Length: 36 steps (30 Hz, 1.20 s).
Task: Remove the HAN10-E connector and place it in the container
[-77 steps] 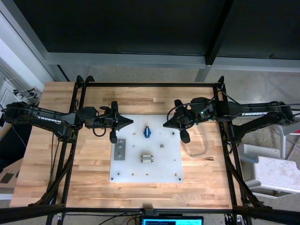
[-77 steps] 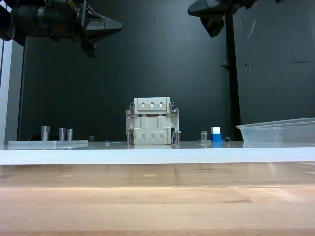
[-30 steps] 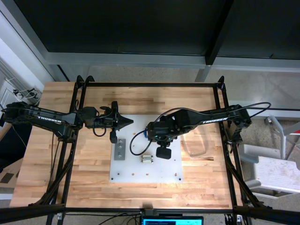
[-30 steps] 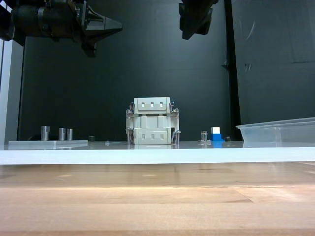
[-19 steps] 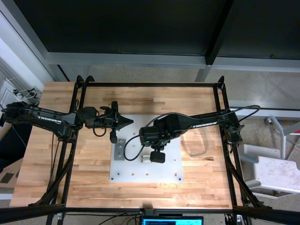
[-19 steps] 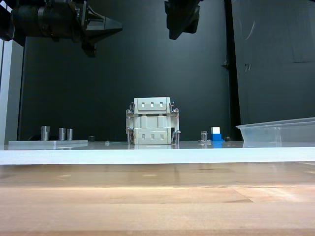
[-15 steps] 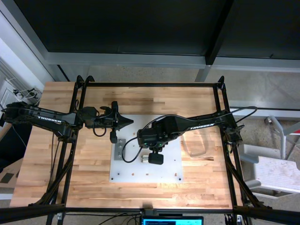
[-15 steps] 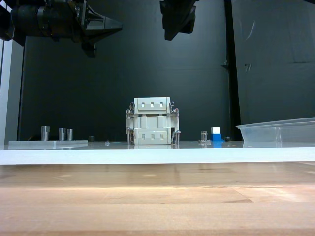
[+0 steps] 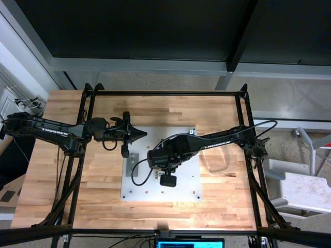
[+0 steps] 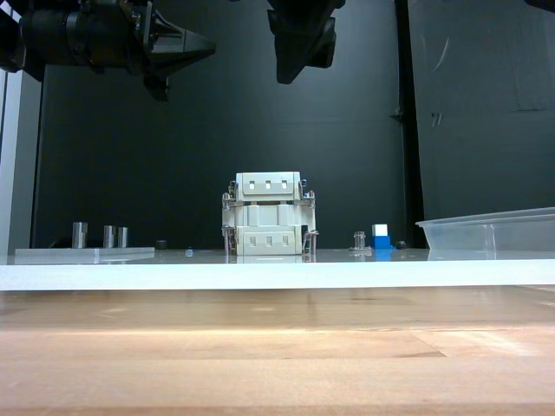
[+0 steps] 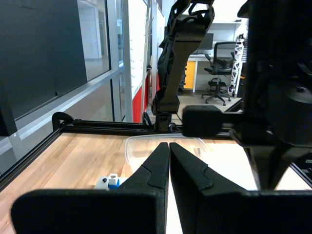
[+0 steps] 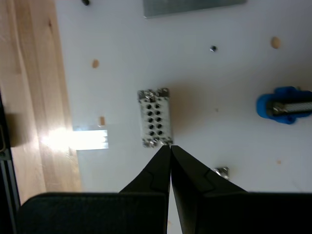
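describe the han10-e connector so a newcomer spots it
On the white board, the HAN10-E connector stands beneath the shut right tool; the shut left tool hangs over the board's far-left corner. It's the cream block with pin holes, unlike the blue piece or grey bar.

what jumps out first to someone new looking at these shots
The right gripper, shut, hangs high over the white board, almost above the cream HAN10-E connector standing mid-board. The left gripper, also shut, sits high by the board's far left corner; the clear container lies off to the right.
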Available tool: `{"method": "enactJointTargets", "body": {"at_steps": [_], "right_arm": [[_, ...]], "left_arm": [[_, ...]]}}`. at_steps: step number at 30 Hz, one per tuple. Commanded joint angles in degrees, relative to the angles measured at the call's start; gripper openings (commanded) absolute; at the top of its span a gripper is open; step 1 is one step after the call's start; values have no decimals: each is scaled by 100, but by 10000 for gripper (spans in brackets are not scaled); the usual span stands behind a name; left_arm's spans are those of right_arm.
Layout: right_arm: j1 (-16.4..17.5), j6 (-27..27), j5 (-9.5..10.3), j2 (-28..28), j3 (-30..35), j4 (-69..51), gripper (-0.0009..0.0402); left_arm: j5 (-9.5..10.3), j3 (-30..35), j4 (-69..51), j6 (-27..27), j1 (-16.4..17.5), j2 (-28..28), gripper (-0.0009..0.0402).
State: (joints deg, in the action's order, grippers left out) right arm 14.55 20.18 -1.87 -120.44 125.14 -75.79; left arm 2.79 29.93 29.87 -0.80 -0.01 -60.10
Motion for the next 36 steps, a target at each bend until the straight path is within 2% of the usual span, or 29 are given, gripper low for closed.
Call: {"method": "enactJointTargets", "body": {"at_steps": [1,5,10,17,22,25,36], "right_arm": [[28,35,26,-114,-15,31,7],[52,57,63,-229,26,79,41],[61,85,94,-310,66,111,103],[70,81,83,-310,-39,223,187],[90,2,81,-313,-175,328,231],[96,-2,-11,-396,-216,352,247],[98,-127,46,-636,-278,629,254]], "left_arm": [[-2,2,-2,0,0,-2,0],[-2,4,-2,0,2,0,0],[-2,2,-44,0,2,0,0],[-2,2,-127,0,2,0,0],[-2,2,-131,0,2,0,0],[-2,2,-129,0,2,0,0],[0,2,-125,0,2,0,0]]}}
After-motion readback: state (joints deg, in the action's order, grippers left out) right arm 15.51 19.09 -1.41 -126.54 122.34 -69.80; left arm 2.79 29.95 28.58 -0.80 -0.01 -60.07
